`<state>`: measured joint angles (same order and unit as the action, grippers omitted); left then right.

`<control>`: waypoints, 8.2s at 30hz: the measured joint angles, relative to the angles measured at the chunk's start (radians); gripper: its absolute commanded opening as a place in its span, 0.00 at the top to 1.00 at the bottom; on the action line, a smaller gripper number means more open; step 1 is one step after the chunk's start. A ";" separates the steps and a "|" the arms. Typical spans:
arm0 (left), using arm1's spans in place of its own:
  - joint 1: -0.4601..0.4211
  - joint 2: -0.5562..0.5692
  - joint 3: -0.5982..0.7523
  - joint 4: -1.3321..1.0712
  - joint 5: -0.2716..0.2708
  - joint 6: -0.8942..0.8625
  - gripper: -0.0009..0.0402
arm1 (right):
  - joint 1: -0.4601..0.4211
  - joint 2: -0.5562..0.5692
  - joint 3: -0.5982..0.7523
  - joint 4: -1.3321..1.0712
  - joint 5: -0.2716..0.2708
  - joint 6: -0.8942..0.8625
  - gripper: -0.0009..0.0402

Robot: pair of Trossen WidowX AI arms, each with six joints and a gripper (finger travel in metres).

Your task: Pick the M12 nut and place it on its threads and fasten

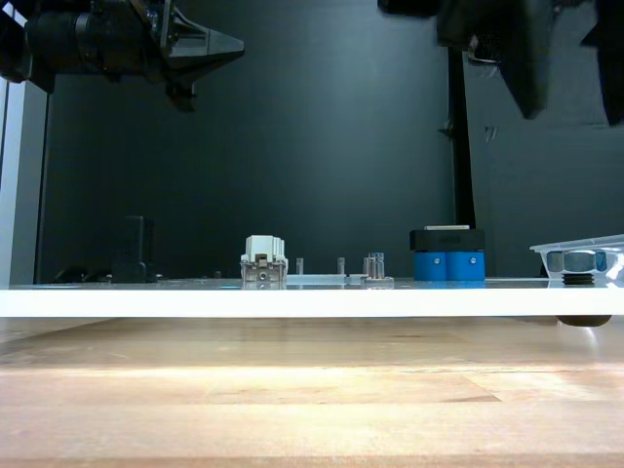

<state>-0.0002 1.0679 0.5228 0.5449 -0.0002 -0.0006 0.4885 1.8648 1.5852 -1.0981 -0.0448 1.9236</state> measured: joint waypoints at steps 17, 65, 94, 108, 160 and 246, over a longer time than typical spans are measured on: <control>0.000 0.000 0.000 0.001 0.000 0.000 0.98 | 0.002 0.003 -0.012 0.001 0.093 -1.268 0.60; 0.000 0.000 0.000 0.000 0.000 0.000 0.98 | 0.003 0.126 -0.079 0.121 -0.108 -1.507 0.98; 0.000 0.000 0.000 0.000 0.000 0.000 0.98 | -0.012 0.121 -0.078 0.101 0.080 -1.503 0.98; 0.000 0.000 0.000 0.000 0.000 0.000 0.98 | -0.010 0.120 -0.080 0.105 -0.207 -1.595 0.98; 0.000 0.000 0.000 0.000 0.000 0.000 0.98 | -0.016 0.113 -0.105 0.140 0.079 -1.514 0.98; 0.000 0.000 0.000 0.000 0.000 0.000 0.98 | -0.333 -0.488 -0.472 0.681 0.109 -1.814 0.98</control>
<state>-0.0002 1.0679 0.5228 0.5446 -0.0006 -0.0006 0.1551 1.3766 1.1130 -0.4175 0.0639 0.1093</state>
